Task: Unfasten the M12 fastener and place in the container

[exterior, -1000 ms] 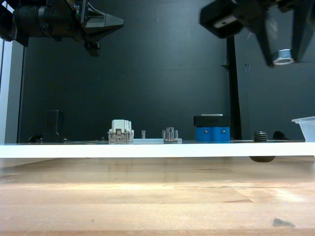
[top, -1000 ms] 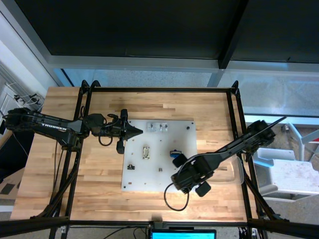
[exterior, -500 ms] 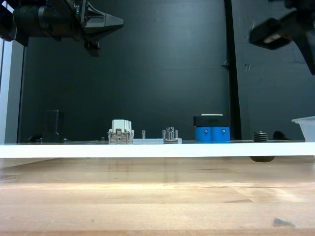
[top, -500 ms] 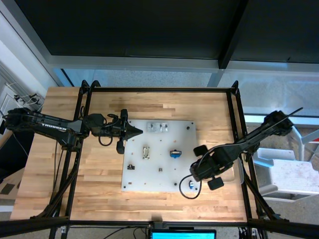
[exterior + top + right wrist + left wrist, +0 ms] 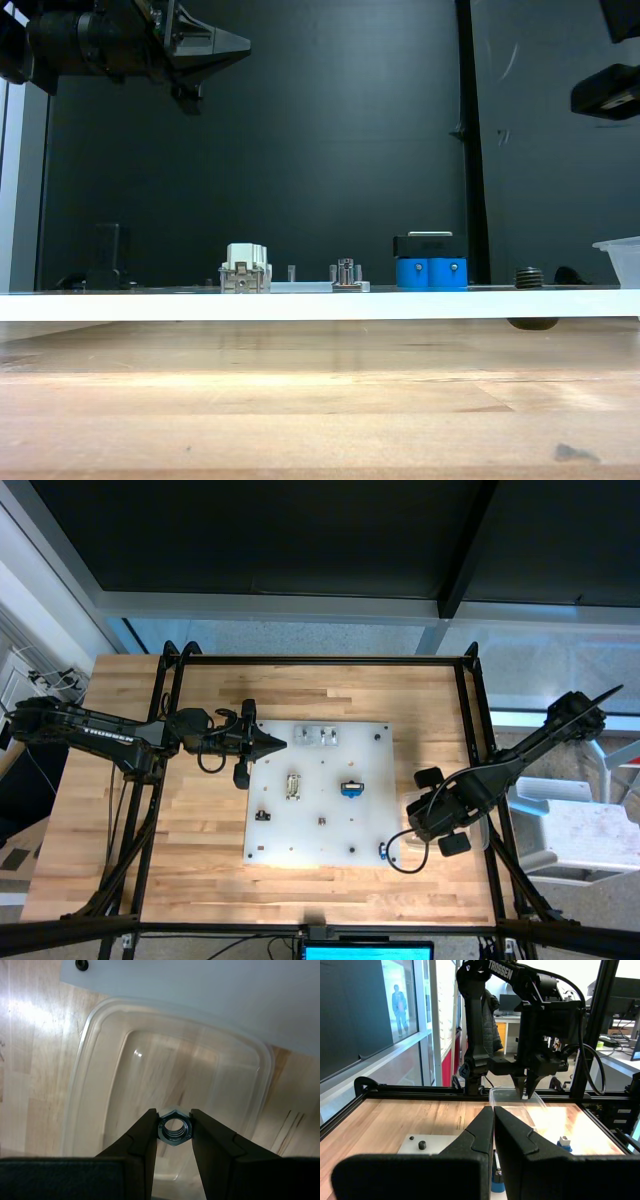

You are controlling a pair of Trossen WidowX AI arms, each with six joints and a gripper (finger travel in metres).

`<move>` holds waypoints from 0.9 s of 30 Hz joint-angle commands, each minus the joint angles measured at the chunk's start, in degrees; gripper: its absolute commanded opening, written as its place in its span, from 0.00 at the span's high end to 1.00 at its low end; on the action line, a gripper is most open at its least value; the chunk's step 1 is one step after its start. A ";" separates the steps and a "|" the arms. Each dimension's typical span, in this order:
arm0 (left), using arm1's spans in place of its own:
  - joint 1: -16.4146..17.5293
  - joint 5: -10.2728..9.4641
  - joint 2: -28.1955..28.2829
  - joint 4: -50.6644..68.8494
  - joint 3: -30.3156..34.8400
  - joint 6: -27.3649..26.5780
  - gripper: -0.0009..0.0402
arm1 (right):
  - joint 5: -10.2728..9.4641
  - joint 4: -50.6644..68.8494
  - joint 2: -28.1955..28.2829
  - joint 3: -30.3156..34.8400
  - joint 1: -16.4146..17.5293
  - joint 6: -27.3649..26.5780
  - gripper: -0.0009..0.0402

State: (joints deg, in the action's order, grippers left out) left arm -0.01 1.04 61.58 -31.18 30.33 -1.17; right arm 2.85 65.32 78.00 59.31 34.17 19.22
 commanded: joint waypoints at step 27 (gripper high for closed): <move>0.00 0.02 0.02 0.00 0.00 0.00 0.98 | 0.11 0.00 -1.05 -3.04 0.70 0.00 0.65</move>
